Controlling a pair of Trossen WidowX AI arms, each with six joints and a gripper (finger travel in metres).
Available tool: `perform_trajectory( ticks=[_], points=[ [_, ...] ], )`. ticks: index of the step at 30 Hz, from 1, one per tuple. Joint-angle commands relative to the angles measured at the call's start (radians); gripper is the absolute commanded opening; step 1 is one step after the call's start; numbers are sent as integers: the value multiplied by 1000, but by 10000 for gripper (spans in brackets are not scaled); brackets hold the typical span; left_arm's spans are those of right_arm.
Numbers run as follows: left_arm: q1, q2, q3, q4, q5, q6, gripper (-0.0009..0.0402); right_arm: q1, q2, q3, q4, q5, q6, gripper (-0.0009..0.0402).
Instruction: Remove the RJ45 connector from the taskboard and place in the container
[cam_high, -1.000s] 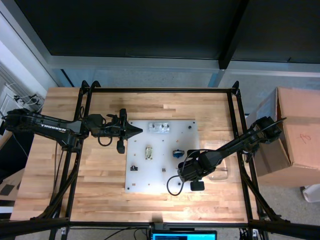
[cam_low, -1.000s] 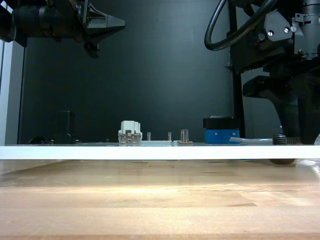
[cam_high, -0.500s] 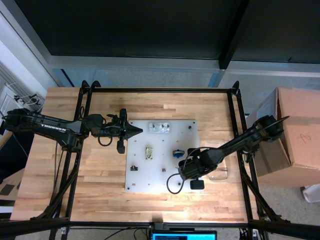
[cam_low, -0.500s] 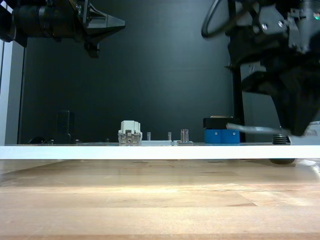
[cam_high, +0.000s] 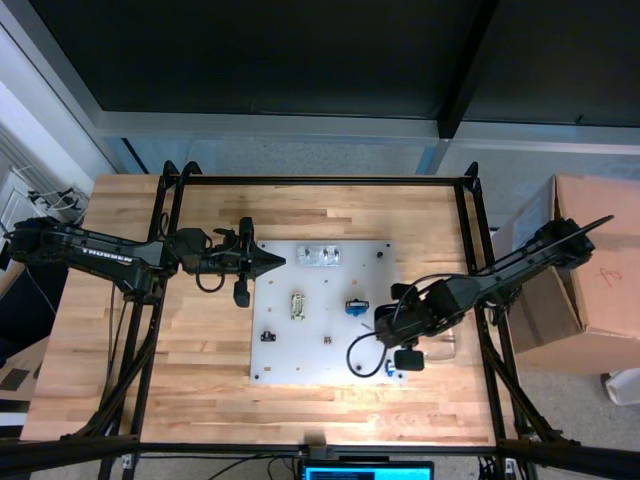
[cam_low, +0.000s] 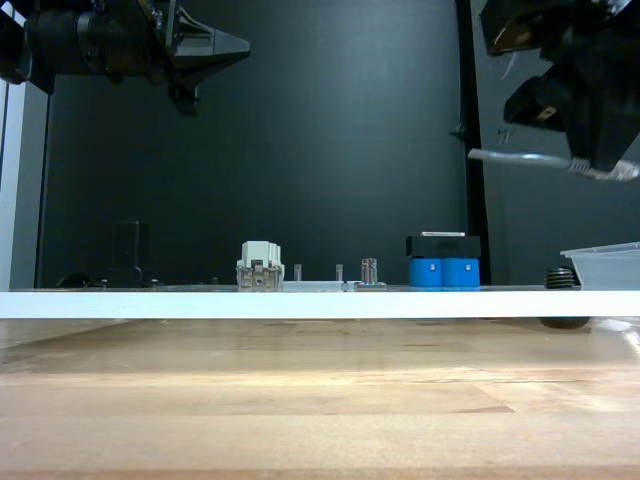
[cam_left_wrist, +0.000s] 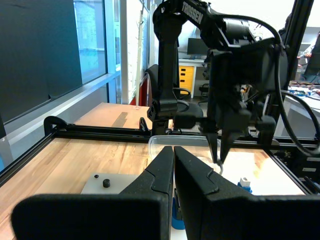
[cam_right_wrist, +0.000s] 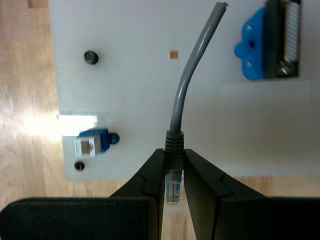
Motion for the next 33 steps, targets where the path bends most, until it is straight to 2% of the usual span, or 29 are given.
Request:
perform_trajectory(
  ticks=[1, 15, 19, 22, 33],
  points=[
    [0, 0, 0, 0, 0, 0, 0, 1, -32, -4, -37, 1, 24, 0],
    [0, 0, 0, 0, 0, 0, 0, 35, -263, -176, -121, -6, 208, 1],
    [0, 0, 0, 0, 0, 0, 0, 39, -310, -216, -159, -11, 279, 14],
    [0, 0, 0, 0, 0, 0, 0, 43, -334, -246, -169, -37, 317, 38],
    [0, 0, 0, 0, 0, 0, 0, 54, -361, -275, -171, -32, 362, 179]
  ],
)
